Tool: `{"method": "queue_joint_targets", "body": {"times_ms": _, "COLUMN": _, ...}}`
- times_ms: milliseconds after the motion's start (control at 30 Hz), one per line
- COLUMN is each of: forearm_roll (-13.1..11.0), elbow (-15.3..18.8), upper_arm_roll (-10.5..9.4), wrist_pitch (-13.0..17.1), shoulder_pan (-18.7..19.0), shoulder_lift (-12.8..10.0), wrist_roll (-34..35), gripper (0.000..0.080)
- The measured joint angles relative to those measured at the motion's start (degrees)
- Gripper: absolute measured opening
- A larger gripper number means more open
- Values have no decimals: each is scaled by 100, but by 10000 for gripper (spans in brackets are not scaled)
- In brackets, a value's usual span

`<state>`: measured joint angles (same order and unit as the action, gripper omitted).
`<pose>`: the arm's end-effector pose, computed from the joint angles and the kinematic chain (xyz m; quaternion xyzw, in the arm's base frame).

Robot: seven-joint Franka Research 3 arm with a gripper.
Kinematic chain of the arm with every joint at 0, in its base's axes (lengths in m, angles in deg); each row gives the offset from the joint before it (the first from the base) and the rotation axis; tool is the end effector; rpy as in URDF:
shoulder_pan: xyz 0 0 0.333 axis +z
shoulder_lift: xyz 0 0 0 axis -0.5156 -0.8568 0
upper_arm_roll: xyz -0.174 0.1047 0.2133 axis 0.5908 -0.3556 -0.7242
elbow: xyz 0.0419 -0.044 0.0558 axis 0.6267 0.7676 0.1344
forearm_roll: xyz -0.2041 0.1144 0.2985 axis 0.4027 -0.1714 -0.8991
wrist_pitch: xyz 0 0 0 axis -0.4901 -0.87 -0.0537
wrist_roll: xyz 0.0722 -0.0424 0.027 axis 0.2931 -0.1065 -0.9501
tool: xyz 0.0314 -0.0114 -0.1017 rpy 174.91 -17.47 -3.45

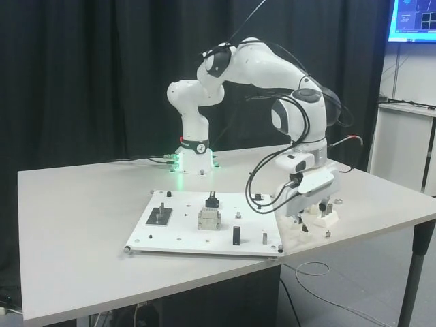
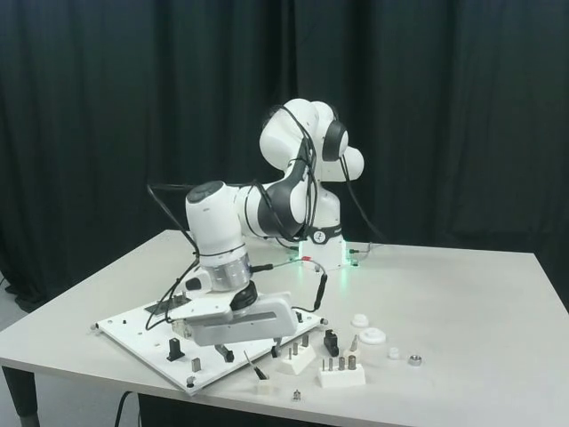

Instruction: Pick USB.

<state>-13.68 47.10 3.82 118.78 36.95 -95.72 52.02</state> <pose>0.7287 -0.0327 0.2489 -0.9344 0.3418 0.0557 0.0833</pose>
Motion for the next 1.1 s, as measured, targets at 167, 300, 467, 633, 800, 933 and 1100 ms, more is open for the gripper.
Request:
{"method": "queue_joint_targets", "body": {"times_ms": 167, "forearm_roll": -2, "elbow": -18, "upper_arm_roll": -15, "wrist_pitch": -40, "shoulder_pan": 0, "shoulder_lift": -69, "wrist_roll": -102, "gripper": 800}}
{"method": "queue_joint_targets", "body": {"times_ms": 300, "forearm_roll": -3, "elbow": -23, "upper_arm_roll": -20, "wrist_pitch": -103, "shoulder_pan": 0, "shoulder_lift": -116, "wrist_roll": -118, "gripper": 800}}
{"method": "queue_joint_targets", "body": {"times_ms": 467, "forearm_roll": -5, "elbow": -23, "upper_arm_roll": -24, "wrist_pitch": -135, "shoulder_pan": 0, "shoulder_lift": -162, "wrist_roll": -137, "gripper": 800}}
{"method": "queue_joint_targets", "body": {"times_ms": 633, "forearm_roll": -20, "elbow": -23, "upper_arm_roll": -31, "wrist_pitch": -144, "shoulder_pan": 0, "shoulder_lift": -196, "wrist_roll": -148, "gripper": 800}}
{"method": "queue_joint_targets", "body": {"times_ms": 800, "forearm_roll": -27, "elbow": -26, "upper_arm_roll": -32, "wrist_pitch": -144, "shoulder_pan": 0, "shoulder_lift": -230, "wrist_roll": -160, "gripper": 800}}
{"method": "queue_joint_targets", "body": {"times_ms": 933, "forearm_roll": -27, "elbow": -26, "upper_arm_roll": -31, "wrist_pitch": -144, "shoulder_pan": 0, "shoulder_lift": -249, "wrist_roll": -169, "gripper": 800}}
{"method": "queue_joint_targets", "body": {"times_ms": 1100, "forearm_roll": -27, "elbow": -26, "upper_arm_roll": -30, "wrist_pitch": -144, "shoulder_pan": -2, "shoulder_lift": -263, "wrist_roll": -169, "gripper": 800}}
